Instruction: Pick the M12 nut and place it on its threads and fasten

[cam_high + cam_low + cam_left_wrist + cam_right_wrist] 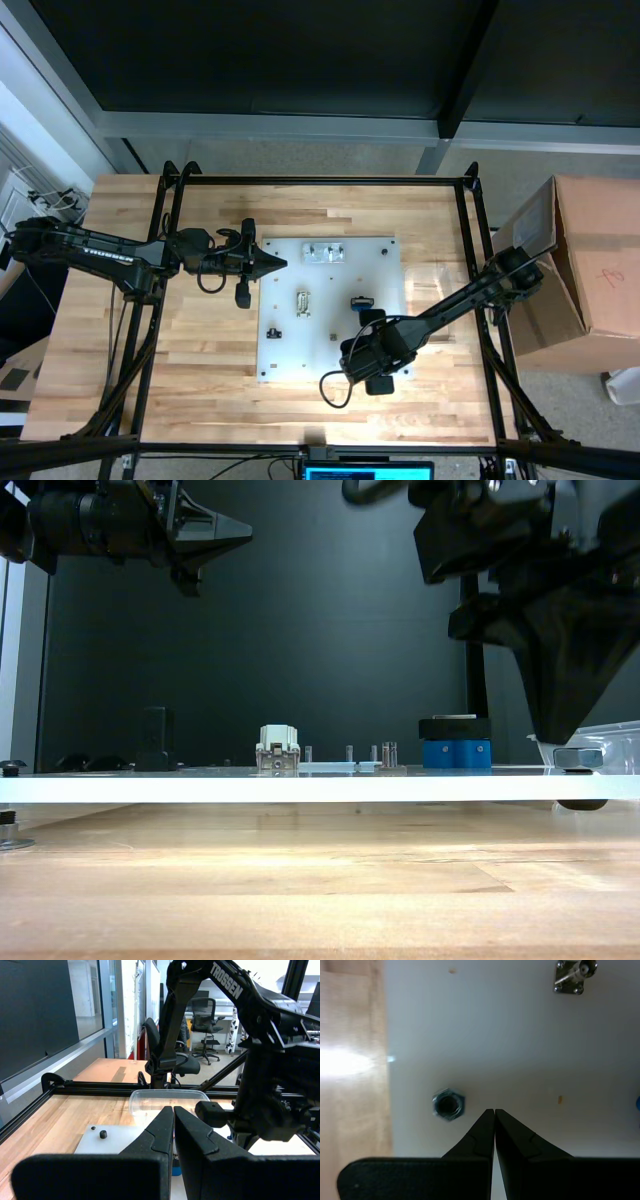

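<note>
The small silver nut (pixel 449 1104) lies flat on the white board (pixel 520 1050) with a dark core filling its hole. It looks seated on its stud, and no ribs show. In the low view the nut (pixel 578 757) sits down at board level near the right edge. My right gripper (pixel 494 1111) is shut with nothing between its fingers, its tips just beside the nut and not touching it. It points down from above (pixel 565 742) over the board's near right part (pixel 372 352). My left gripper (pixel 280 263) hangs shut and high above the board's left edge (pixel 245 527).
A clear tray (pixel 167 1095) stands beyond the board's right side. A blue and black block (pixel 455 745), a white connector (pixel 279 748) and small silver posts (pixel 388 752) stand mid-board. A coax connector (pixel 575 975) is mounted on the board. A cardboard box (pixel 590 260) sits right of the table.
</note>
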You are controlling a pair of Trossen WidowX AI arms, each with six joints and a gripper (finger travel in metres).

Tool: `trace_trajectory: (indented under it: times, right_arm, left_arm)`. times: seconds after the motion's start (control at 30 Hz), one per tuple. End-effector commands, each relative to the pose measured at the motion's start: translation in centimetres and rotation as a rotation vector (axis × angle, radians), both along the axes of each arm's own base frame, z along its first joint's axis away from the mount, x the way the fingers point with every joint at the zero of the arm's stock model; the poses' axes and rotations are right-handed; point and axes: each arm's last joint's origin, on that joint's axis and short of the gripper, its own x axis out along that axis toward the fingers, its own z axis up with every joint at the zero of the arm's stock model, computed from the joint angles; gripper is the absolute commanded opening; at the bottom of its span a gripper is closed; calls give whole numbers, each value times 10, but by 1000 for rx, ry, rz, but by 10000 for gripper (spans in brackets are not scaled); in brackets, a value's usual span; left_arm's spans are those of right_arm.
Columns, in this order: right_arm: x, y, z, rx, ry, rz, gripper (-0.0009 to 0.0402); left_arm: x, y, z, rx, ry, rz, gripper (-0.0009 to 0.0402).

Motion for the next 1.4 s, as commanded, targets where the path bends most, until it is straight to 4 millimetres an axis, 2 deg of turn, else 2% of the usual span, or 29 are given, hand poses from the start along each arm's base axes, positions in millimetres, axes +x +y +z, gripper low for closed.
trace_trajectory:
  times: [0.03,0.17,0.33,0.83,1.13,1.33,1.4]
  right_arm:
    - [2,1,-3,11,-4,1,0]
    - [2,2,-4,50,17,15,0]
    - [-3,9,-4,278,154,84,0]
    - [-2,-1,2,17,18,-23,0]
    - [3,2,-6,47,-5,-23,0]
    - [0,7,-6,216,99,44,0]
    - [-1,6,-6,211,113,37,0]
  left_arm:
    - [0,0,0,0,0,0,0]
    - [0,0,0,0,-1,0,0]
    - [0,0,0,0,0,0,0]
    - [0,0,0,0,0,0,0]
    - [0,0,0,0,0,0,0]
    - [0,0,0,0,0,0,0]
    - [0,0,0,0,-1,0,0]
